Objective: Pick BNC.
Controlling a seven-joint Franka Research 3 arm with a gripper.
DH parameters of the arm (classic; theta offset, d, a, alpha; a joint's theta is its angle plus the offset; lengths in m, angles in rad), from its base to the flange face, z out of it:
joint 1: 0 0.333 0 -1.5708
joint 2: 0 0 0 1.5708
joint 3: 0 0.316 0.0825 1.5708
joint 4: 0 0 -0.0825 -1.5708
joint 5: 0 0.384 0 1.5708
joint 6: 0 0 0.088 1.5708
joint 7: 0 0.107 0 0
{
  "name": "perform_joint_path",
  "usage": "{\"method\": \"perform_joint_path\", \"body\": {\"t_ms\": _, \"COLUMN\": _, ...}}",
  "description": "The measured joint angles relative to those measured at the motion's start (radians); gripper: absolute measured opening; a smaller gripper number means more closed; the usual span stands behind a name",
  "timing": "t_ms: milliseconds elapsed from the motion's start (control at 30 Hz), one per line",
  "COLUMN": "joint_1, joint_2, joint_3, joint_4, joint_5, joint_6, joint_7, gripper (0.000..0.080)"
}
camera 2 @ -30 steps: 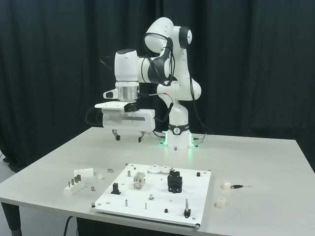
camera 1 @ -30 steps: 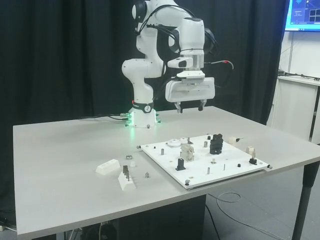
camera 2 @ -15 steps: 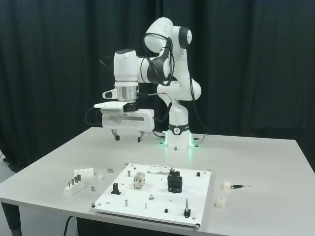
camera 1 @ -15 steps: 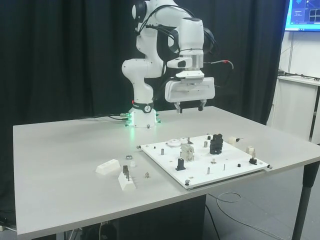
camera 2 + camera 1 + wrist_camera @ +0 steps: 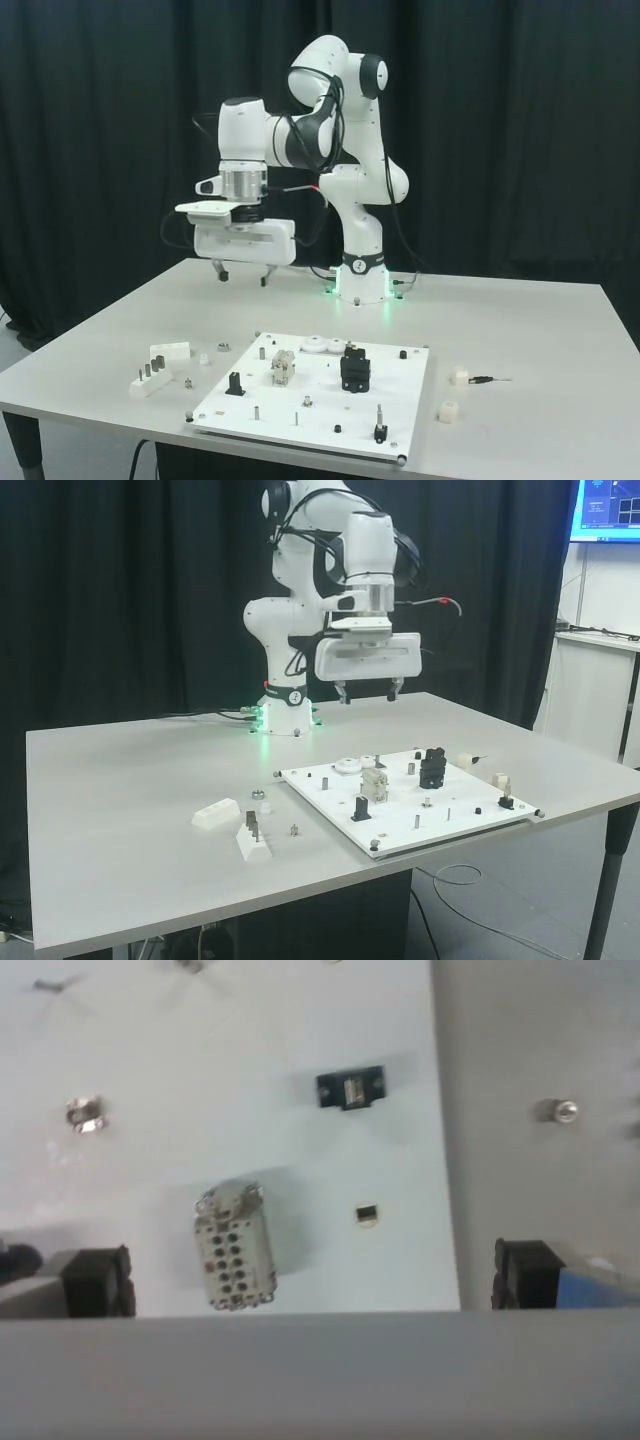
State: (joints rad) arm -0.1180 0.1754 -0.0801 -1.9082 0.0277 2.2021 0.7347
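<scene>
My hand [image 5: 241, 276] has swung sideways and risen a little, fingers spread wide. What I take for the BNC [image 5: 85, 1113], a small metal stud, stands on the white board [image 5: 400, 400] on the worktop [image 5: 520, 340], at four o'clock from the multi-pin connector [image 5: 283, 367] in the second room view, well clear of my hand.

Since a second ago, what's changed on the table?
The gripper swung sideways high above the table, toward the side with the small white blocks, and holds nothing. The white board and its parts stayed put.
</scene>
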Motion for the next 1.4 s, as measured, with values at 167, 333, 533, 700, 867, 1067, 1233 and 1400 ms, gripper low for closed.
{"method": "perform_joint_path", "body": {"t_ms": 167, "joint_1": -0.015, "joint_2": 0.000, "joint_3": -0.006, "joint_4": 0.004, "joint_5": 0.000, "joint_6": 0.010, "joint_7": 0.024, "gripper": 0.0800}}
{"method": "perform_joint_path", "body": {"t_ms": 333, "joint_1": -0.032, "joint_2": 0.000, "joint_3": -0.008, "joint_4": 0.009, "joint_5": 0.000, "joint_6": 0.015, "joint_7": 0.044, "gripper": 0.0800}}
{"method": "perform_joint_path", "body": {"t_ms": 533, "joint_1": -0.047, "joint_2": 0.000, "joint_3": -0.008, "joint_4": 0.010, "joint_5": 0.002, "joint_6": 0.025, "joint_7": 0.050, "gripper": 0.0800}}
{"method": "perform_joint_path", "body": {"t_ms": 700, "joint_1": -0.056, "joint_2": 0.000, "joint_3": -0.008, "joint_4": 0.011, "joint_5": 0.003, "joint_6": 0.030, "joint_7": 0.060, "gripper": 0.0800}}
{"method": "perform_joint_path", "body": {"t_ms": 867, "joint_1": -0.065, "joint_2": 0.001, "joint_3": -0.009, "joint_4": 0.013, "joint_5": 0.003, "joint_6": 0.032, "joint_7": 0.085, "gripper": 0.0800}}
{"method": "perform_joint_path", "body": {"t_ms": 1067, "joint_1": -0.077, "joint_2": 0.003, "joint_3": -0.013, "joint_4": 0.013, "joint_5": 0.003, "joint_6": 0.034, "joint_7": 0.100, "gripper": 0.0800}}
{"method": "perform_joint_path", "body": {"t_ms": 1233, "joint_1": -0.082, "joint_2": 0.008, "joint_3": -0.023, "joint_4": 0.013, "joint_5": 0.003, "joint_6": 0.038, "joint_7": 0.113, "gripper": 0.0800}}
{"method": "perform_joint_path", "body": {"t_ms": 1400, "joint_1": -0.084, "joint_2": 0.016, "joint_3": -0.033, "joint_4": 0.014, "joint_5": 0.003, "joint_6": 0.045, "joint_7": 0.148, "gripper": 0.0800}}
